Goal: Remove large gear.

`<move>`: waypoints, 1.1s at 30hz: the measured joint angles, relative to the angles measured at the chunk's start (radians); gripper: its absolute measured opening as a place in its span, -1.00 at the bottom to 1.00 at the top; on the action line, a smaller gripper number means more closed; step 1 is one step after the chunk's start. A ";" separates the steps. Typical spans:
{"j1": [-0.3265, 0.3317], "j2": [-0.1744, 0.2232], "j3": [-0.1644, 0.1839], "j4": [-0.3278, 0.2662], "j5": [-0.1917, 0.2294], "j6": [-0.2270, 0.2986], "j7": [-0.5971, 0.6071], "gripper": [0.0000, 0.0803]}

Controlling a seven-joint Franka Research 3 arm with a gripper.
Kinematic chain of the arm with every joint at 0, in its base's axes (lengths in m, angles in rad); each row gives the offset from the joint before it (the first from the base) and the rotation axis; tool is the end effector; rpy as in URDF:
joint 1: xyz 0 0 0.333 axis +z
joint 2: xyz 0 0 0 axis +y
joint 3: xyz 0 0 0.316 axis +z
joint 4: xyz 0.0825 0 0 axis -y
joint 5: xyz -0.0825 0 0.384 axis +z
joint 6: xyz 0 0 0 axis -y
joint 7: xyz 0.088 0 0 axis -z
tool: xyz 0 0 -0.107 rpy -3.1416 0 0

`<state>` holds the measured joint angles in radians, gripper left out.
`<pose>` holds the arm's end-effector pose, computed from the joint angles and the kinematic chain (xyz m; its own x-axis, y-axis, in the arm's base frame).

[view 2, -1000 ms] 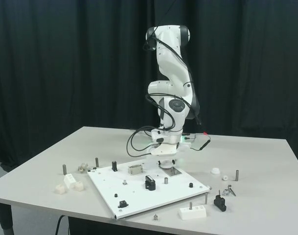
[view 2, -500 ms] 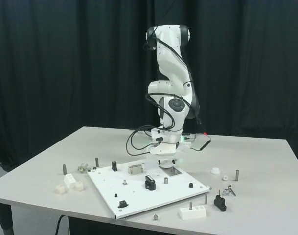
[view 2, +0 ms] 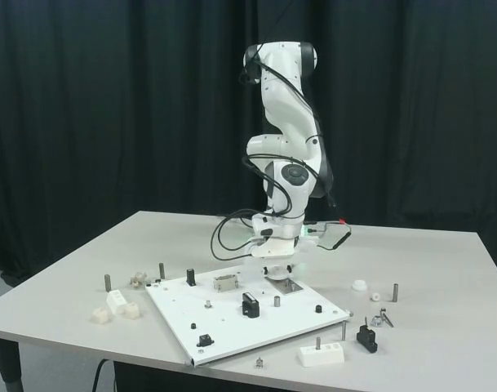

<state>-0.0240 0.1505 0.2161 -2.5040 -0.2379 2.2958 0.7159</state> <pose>0.4199 0.0797 0.2029 0.9133 -0.3473 -0.2128 -0.2802 -0.9149 0.2908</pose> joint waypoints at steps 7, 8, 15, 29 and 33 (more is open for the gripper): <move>0.000 -0.008 0.000 0.003 0.008 -0.014 0.009 0.49; 0.000 -0.011 0.000 0.003 0.011 -0.018 0.013 0.49; 0.003 -0.043 0.000 0.012 0.028 -0.065 0.037 0.49; 0.008 -0.108 0.000 0.020 0.059 -0.117 0.046 0.49; 0.008 -0.108 0.000 0.020 0.061 -0.117 0.046 0.49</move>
